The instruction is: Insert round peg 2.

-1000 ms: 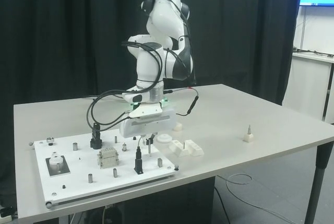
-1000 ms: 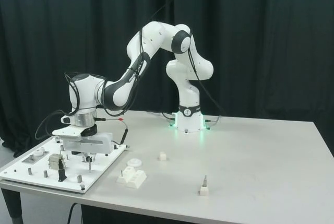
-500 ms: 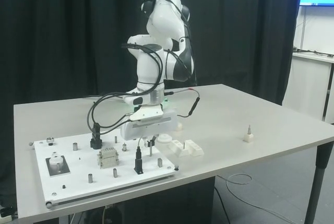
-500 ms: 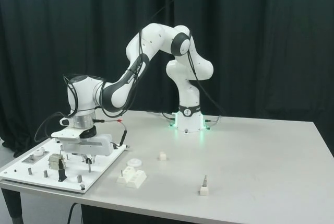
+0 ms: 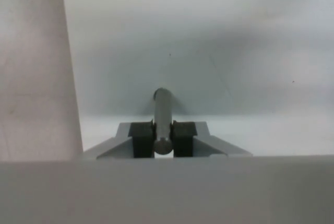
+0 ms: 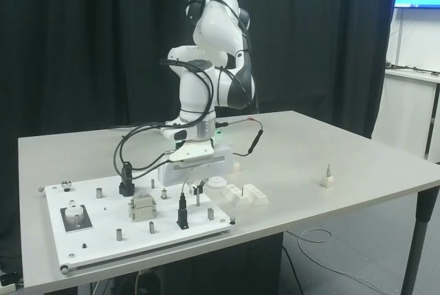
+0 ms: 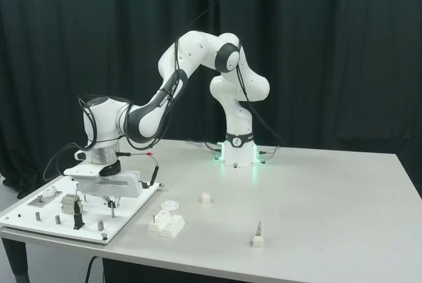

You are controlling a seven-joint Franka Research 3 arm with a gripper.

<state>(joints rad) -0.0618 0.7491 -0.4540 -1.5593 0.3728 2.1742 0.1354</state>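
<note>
My gripper [image 5: 163, 132] is shut on a grey round peg [image 5: 163, 112], with a black finger pad [image 5: 141, 138] on each side of it. The peg stands upright and points down at the white board [image 5: 219, 51]. In the first room view the gripper [image 6: 198, 186] hangs low over the board's [image 6: 110, 230] right part, and the peg [image 6: 197, 196] reaches down to about the board's surface. The second room view shows the gripper [image 7: 111, 200] and the peg [image 7: 112, 209] over the board [image 7: 126, 220] near its right edge. I cannot tell whether the peg's tip sits in a hole.
Several short pegs, a grey block [image 6: 141, 208] and a black connector [image 6: 182, 214] stand on the board close to the gripper. A black cable [image 6: 127, 150] loops from the wrist. White holder blocks [image 6: 245, 195] and a small stand [image 6: 327, 178] lie on the grey table.
The arm has shifted a little along the board with the peg still held, leftward in the second room view. The grip has not changed.
</note>
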